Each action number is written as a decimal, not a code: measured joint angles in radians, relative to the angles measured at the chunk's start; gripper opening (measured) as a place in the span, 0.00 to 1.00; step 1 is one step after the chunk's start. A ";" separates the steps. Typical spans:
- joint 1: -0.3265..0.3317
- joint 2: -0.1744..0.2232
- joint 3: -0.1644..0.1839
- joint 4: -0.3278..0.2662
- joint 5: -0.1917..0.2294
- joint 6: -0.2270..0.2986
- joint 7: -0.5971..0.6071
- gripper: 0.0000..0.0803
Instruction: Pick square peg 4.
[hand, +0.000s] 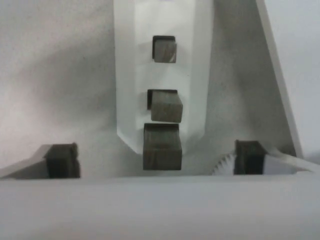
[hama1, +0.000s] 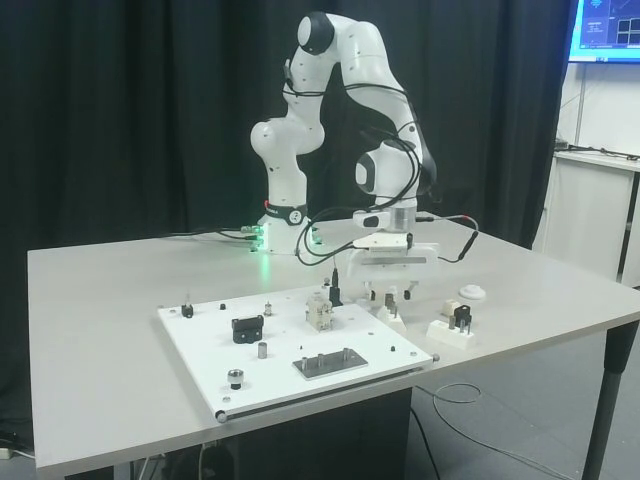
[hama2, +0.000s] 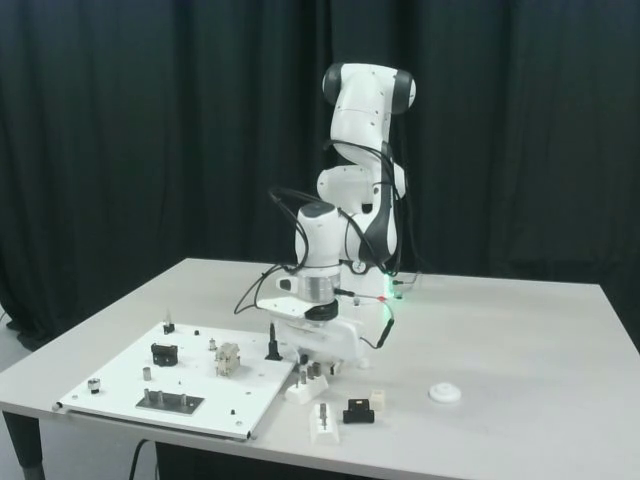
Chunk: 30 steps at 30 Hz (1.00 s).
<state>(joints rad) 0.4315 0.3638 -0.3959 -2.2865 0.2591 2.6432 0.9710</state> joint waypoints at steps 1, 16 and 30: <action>0.000 0.001 0.000 0.000 0.000 0.001 -0.001 1.00; -0.001 0.009 0.003 0.004 0.000 0.005 -0.001 0.28; -0.007 0.006 0.004 0.015 0.002 0.000 0.004 0.19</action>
<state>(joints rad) 0.4249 0.3702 -0.3914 -2.2716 0.2613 2.6433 0.9747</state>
